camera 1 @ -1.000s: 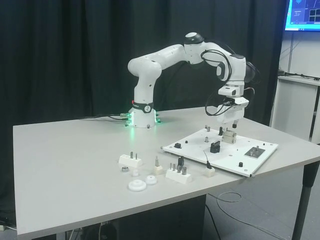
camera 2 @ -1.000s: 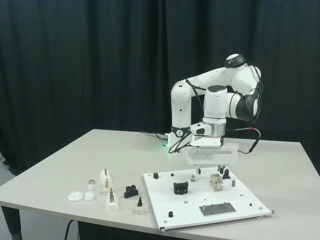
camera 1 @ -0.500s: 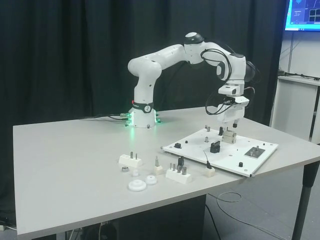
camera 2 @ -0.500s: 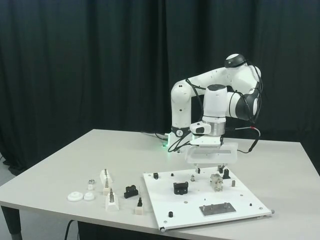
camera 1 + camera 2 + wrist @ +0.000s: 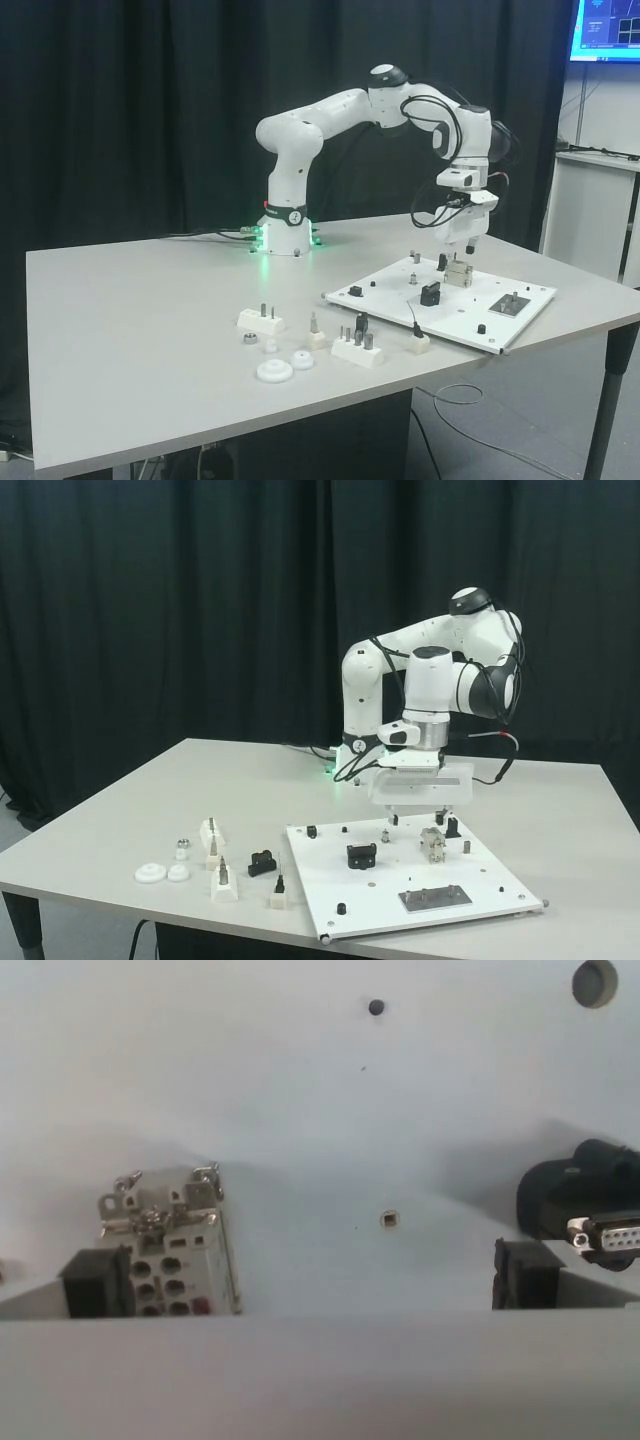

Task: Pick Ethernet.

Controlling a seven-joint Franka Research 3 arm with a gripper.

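Your gripper (image 5: 463,245) hangs above the far half of the white board (image 5: 520,285), fingers (image 5: 95,1282) spread wide and holding nothing. Below it stands a grey multi-pin connector block (image 5: 432,844), with free air between them. I cannot tell which part is the Ethernet piece (too small); the likeliest is the black plug with a cable (image 5: 412,320) in a white holder near the board's front edge, on the bare table (image 5: 120,320).

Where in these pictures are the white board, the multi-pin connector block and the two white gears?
white board (image 5: 500,892), second room view, bare top near its right corner.
multi-pin connector block (image 5: 175,1255), wrist view, its pin face.
two white gears (image 5: 162,873), second room view, where they meet.
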